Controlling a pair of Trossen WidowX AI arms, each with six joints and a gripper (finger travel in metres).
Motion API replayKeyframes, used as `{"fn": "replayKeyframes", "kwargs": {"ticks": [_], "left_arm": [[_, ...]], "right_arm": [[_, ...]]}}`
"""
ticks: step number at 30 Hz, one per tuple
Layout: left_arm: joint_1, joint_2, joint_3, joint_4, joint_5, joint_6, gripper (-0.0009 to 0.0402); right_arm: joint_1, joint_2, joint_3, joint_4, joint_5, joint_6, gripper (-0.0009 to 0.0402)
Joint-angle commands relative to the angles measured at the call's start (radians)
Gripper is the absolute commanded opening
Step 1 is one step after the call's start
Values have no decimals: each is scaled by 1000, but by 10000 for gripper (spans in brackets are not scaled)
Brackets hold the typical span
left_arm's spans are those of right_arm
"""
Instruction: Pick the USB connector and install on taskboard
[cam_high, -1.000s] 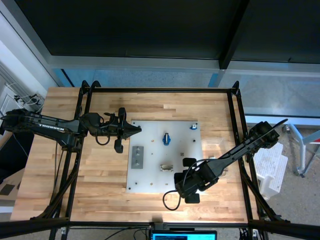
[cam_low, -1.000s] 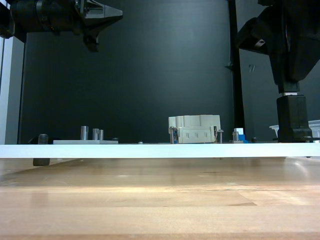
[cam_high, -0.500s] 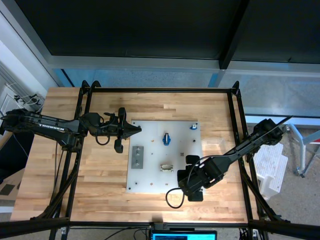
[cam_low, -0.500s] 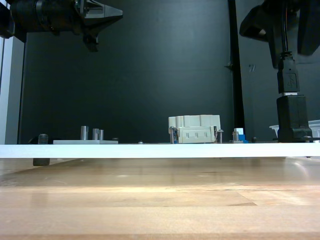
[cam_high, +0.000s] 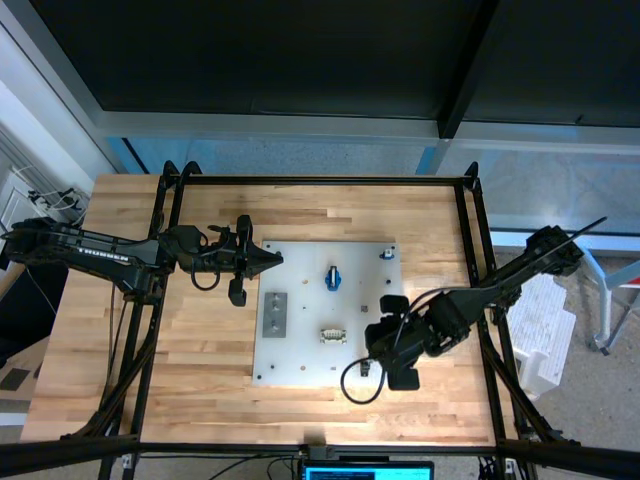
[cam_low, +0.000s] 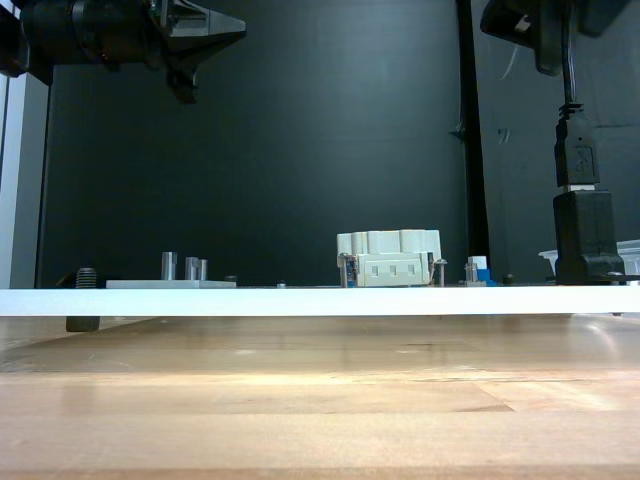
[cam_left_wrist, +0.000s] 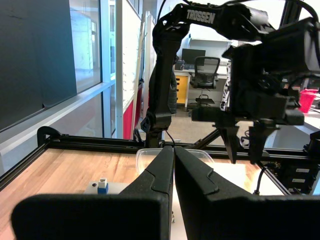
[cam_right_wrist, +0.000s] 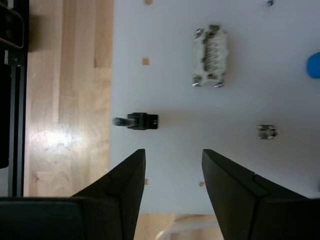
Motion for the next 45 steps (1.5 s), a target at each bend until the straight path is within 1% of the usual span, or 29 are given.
{"fn": "replayKeyframes", "kwargs": {"ticks": [1,3,5,9,12,14,19,24,25,27,30,32,39,45], "left_arm": [[0,1,0,0,0,0,0],[0,0,0,0,0,0,0],[0,1,0,0,0,0,0],[0,0,0,0,0,0,0],[0,0,0,0,0,0,0],[0,0,0,0,0,0,0],[0,0,0,0,0,0,0],[0,0,0,0,0,0,0],[0,0,0,0,0,0,0],[0,0,0,0,0,0,0],[0,1,0,0,0,0,0],[0,0,0,0,0,0,0],[0,1,0,0,0,0,0],[0,0,0,0,0,0,0]], "right_arm": [[-43,-37,-19,0,-8,-14,117],[-70,-61,-26,0,-8,-27,91],[-102,-88,-37,3,-8,-60,60],[-175,-146,-70,27,-8,-156,-4],[-244,-180,-87,43,-8,-232,6],[-287,-198,-87,47,-8,-277,-2],[-386,-236,-87,100,-8,-380,0],[-456,-293,-114,207,-13,-407,0],[-468,-309,-130,238,-19,-407,0],[-491,-341,-177,321,-44,-416,0],[-511,-395,-266,468,-87,-433,0],[-514,-428,-330,577,-111,-434,0],[-515,-514,-530,910,-114,-434,0],[-515,-544,-655,1161,-114,-433,0]]}}
